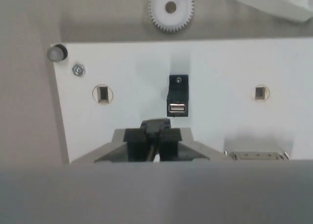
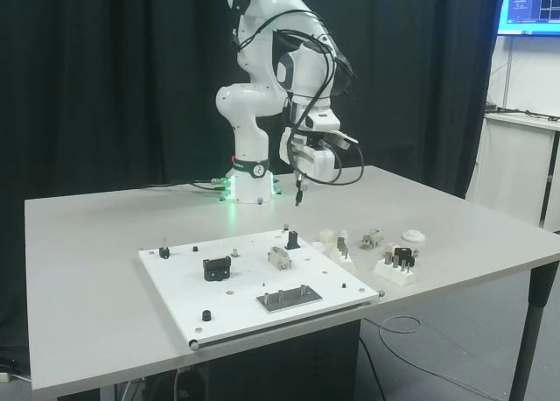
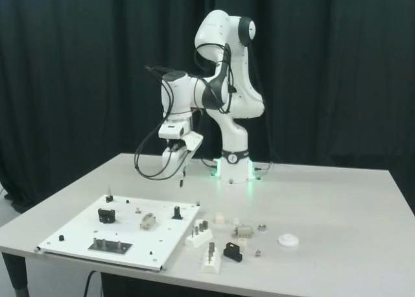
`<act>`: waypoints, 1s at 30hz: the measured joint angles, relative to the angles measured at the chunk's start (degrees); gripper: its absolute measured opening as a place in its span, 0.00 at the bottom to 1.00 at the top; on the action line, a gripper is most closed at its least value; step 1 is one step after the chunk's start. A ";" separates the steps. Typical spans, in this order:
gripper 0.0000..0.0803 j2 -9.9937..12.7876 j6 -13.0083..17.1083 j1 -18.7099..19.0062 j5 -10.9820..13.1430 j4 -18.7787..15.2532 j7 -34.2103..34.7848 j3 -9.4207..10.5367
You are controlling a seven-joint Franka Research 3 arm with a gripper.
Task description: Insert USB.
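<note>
Your gripper [image 1: 155, 136], clamped on the USB plug [image 1: 155, 125], hangs above the white board [image 1: 220, 77]; you're approaching. Next, line the plug up over the black socket [image 1: 177, 102] and descend.

Gripper [image 1: 156, 136] clamps a black USB plug [image 1: 155, 124] above the white board's [image 1: 220, 72] USB socket [image 1: 177, 108]

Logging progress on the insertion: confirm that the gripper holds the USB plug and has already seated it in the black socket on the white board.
Not seated. The gripper does hold the USB plug, but the wrist view shows the black socket on the white board open and unfilled, and the first room view shows the gripper well above the board.
</note>
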 joint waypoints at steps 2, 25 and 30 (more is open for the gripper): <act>0.06 0.02 0.00 0.00 0.75 0.04 -0.34 -0.38; 0.06 3.41 0.01 0.00 9.52 2.95 -8.52 -4.99; 0.06 4.74 -0.08 0.00 11.21 3.86 -10.82 -5.61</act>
